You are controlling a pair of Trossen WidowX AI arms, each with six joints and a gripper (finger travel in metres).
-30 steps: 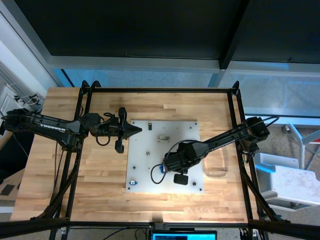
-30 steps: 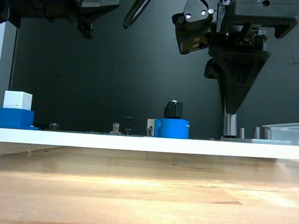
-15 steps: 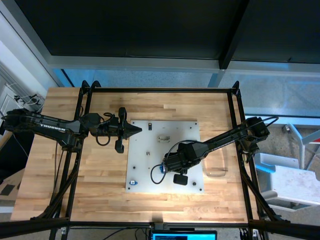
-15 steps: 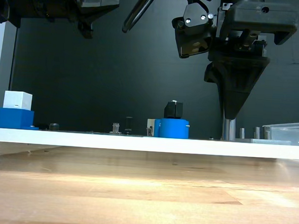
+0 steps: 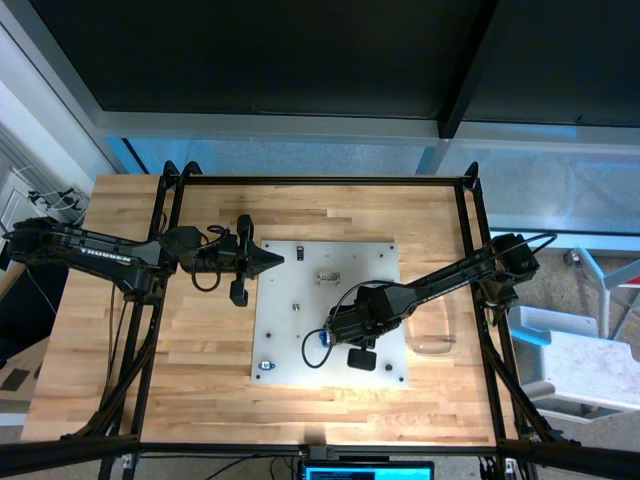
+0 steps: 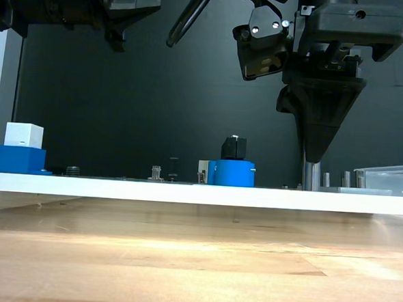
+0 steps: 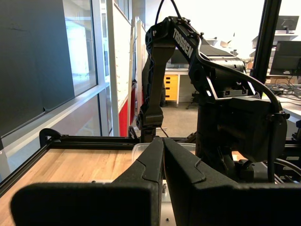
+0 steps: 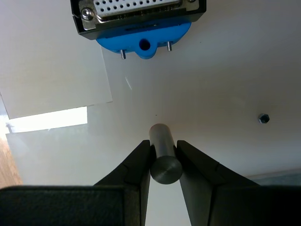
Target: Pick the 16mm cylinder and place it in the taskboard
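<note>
Lower than a second ago, the right gripper clamps the upright 16mm cylinder, whose foot now reaches the taskboard surface near the blue connector. Left gripper hovers over the taskboard's left edge, fingers pressed together, empty.

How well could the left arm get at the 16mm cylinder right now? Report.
Probably not. The right gripper is shut on the 16mm cylinder at the taskboard, covering both its sides. The left gripper hangs shut, high over the board's left edge.
</note>
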